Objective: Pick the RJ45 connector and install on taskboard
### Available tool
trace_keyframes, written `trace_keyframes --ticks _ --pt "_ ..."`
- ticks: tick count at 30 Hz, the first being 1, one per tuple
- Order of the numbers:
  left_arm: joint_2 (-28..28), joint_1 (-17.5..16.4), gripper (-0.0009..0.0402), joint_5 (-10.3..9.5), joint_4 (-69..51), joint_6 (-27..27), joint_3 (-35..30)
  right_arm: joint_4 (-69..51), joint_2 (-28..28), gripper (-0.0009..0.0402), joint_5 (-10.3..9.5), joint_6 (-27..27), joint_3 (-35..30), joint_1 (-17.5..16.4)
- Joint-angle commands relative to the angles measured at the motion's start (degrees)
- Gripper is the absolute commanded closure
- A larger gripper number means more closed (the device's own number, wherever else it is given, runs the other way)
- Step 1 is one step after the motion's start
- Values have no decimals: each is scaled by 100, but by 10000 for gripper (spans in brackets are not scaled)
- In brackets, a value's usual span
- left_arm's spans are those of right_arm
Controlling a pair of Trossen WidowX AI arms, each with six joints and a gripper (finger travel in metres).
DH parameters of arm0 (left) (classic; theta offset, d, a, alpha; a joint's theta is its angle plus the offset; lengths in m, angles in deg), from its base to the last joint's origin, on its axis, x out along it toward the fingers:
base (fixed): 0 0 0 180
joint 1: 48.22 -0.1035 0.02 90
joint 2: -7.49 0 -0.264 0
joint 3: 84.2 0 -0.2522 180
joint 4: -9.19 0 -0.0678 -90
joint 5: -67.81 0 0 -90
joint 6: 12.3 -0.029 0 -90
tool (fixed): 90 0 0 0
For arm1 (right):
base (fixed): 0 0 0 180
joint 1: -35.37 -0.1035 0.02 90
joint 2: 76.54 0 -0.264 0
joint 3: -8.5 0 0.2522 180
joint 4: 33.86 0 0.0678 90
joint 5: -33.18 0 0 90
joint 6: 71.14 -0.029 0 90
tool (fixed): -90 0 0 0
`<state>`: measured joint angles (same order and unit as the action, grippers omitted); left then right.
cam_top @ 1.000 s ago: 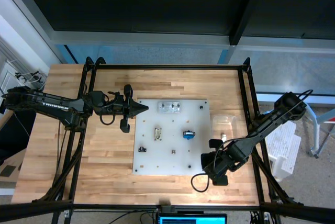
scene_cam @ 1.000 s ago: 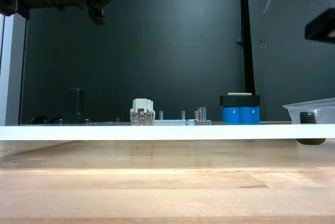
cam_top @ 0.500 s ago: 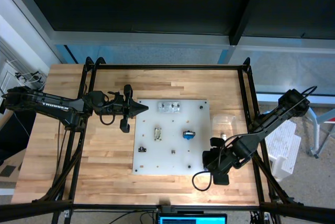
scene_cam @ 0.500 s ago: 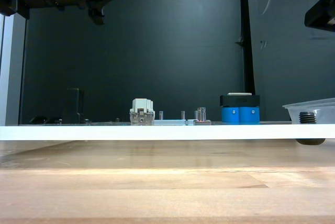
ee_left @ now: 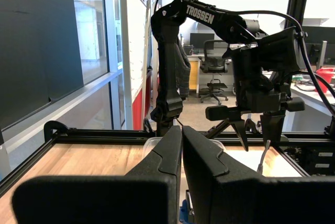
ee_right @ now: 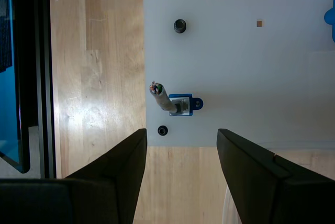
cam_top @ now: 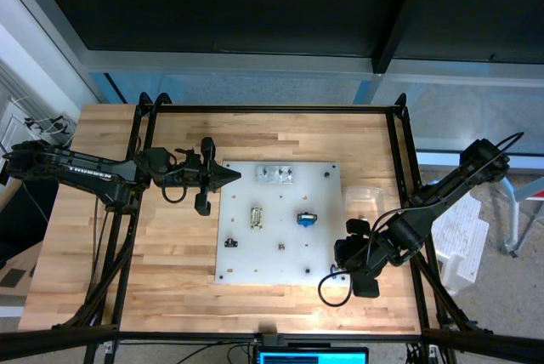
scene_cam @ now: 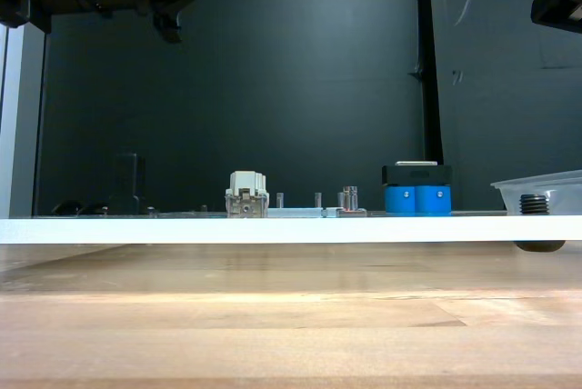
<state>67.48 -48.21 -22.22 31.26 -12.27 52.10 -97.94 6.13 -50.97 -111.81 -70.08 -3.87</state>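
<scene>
high view: the left tool (cam_top: 231, 175) hangs parked by the far left corner of the taskboard (cam_top: 255, 264). the right tool (cam_top: 351, 253) points down over the board's near right corner, close to the clear tray (cam_top: 364, 196) on the desk (cam_top: 174, 245). the rj45 connector (ee_right: 179, 107) is too small to make out from up here.

low view: both tools sit high above the board, and only a black scrap of the right one shows. a beige socket (scene_cam: 247, 196) and a blue block (scene_cam: 416, 198) stand on the board. i cannot find the connector here either.

left wrist view: the left tool's fingers (ee_left: 162, 161) are clenched together on nothing. across the board, the right tool hangs clear of the surface.

right wrist view: this one alone shows the work. the right tool's fingers (ee_right: 118, 169) are released, spread wide and empty. below them sits what i take for the connector, in a small blue holder (ee_right: 196, 103) near the board's corner. its whitish cable stub (ee_right: 163, 96) slants up to cut coloured wires.

judgement: the insertion looks done and the plug let go. the next move calls for lifting clear without brushing the stub. i cannot tell whether the plug is fully seated.
</scene>
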Motion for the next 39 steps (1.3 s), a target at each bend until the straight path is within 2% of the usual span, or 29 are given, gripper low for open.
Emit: trace_keyframes --ticks 1,17,27,30,39 --pt "0 -2 393 0 0 0 -2 2 -15 222 2 4 -4 -2" --pt "0 -2 393 0 0 0 -2 0 -133 272 7 20 -4 2" --pt "0 0 393 0 0 0 -2 -83 -352 398 15 234 -4 103" --pt "0 0 393 0 0 0 -2 -212 -352 386 17 243 -4 118" --pt "0 0 393 0 0 0 -2 -310 -356 393 13 439 -4 125"
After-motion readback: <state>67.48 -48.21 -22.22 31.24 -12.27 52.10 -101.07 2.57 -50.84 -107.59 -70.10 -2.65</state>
